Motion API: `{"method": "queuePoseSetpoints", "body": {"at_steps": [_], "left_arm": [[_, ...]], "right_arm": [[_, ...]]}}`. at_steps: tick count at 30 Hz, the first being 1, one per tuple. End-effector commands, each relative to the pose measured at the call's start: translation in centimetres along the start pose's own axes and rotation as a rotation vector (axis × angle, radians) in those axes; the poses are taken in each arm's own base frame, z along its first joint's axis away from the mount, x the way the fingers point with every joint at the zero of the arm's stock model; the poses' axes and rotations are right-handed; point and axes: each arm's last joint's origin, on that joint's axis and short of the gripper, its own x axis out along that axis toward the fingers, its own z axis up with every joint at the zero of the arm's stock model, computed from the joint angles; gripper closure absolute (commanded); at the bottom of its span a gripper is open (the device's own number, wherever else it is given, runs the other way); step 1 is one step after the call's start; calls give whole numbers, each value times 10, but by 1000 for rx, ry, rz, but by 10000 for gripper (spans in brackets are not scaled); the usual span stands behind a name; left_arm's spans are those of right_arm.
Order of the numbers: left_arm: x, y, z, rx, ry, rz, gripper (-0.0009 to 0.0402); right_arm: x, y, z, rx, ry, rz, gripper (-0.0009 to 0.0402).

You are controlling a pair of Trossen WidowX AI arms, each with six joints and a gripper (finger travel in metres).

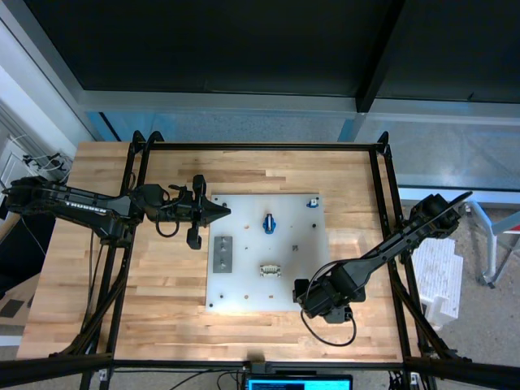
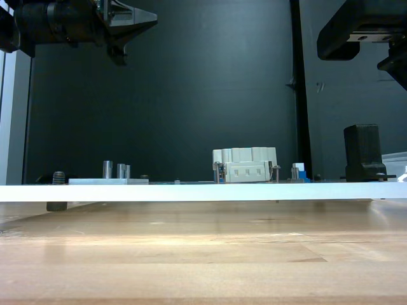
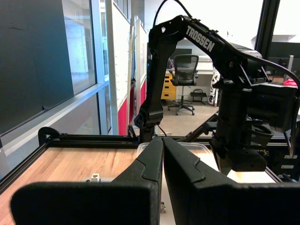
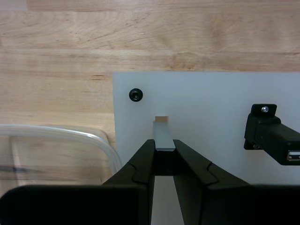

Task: Pick the 16mm bar and install on taskboard

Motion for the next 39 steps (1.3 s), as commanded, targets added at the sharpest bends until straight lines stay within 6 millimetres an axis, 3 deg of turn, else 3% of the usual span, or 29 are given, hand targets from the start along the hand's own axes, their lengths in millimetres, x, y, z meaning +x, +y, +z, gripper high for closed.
{"method": "queuePoseSetpoints", "body": {"at_steps": [1,39], "left_arm": [[0,0,0,0,0,0,393],[0,0,0,0,0,0,393]], "right_arm": [[0,0,1,-1,-2,-4,393],[15,2,0,23,-2,-2,393]]}}
